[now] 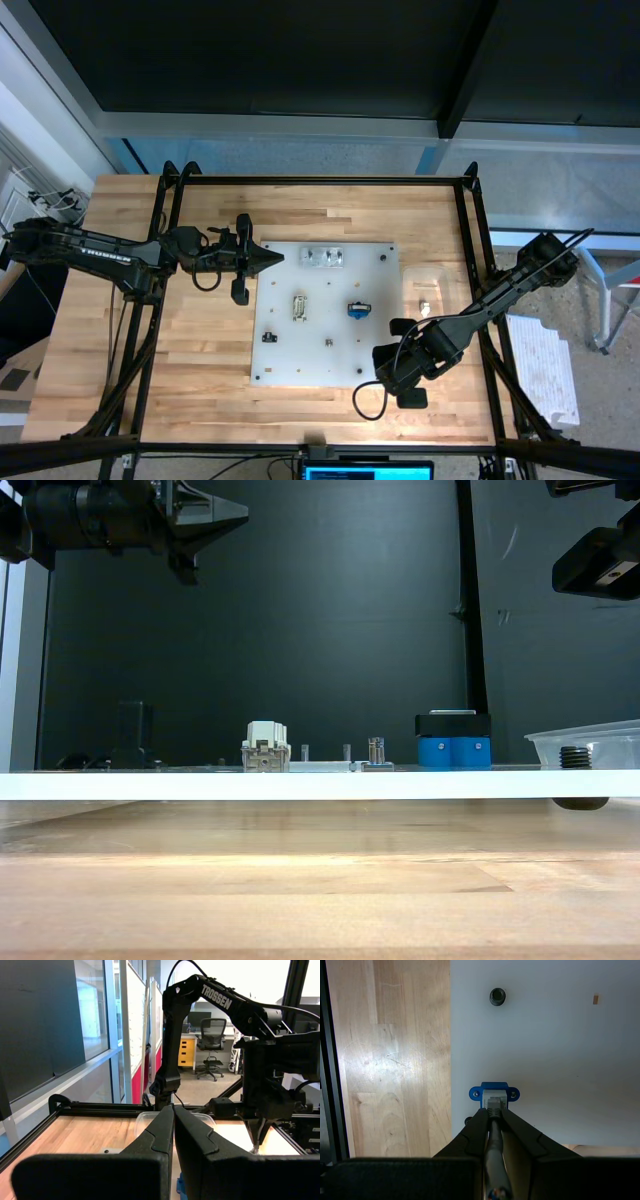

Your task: Pick the RJ45 connector and install on taskboard

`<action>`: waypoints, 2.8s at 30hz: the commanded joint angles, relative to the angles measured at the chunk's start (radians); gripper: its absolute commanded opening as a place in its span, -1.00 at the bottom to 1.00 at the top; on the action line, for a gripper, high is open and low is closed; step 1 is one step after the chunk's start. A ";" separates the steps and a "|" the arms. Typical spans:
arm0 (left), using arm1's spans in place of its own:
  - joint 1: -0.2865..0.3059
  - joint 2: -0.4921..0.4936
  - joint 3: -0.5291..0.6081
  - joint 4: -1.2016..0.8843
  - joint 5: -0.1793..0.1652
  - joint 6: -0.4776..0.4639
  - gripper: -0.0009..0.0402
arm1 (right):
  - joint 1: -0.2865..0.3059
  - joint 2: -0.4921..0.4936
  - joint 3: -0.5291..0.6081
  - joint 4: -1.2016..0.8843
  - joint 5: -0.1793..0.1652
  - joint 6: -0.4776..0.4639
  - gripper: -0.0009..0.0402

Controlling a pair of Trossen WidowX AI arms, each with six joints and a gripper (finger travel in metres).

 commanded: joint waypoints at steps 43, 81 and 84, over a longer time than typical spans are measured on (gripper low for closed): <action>0.000 0.000 0.000 0.000 0.000 0.000 -0.96 | 0.002 -0.137 0.019 -0.014 0.003 0.001 -0.17; 0.000 0.000 0.000 0.000 0.000 0.000 -0.96 | -0.175 -0.340 0.019 -0.064 0.070 -0.149 -0.24; 0.000 0.000 0.000 0.000 0.000 0.000 -0.96 | -0.225 -0.369 0.018 -0.055 0.110 -0.212 -0.28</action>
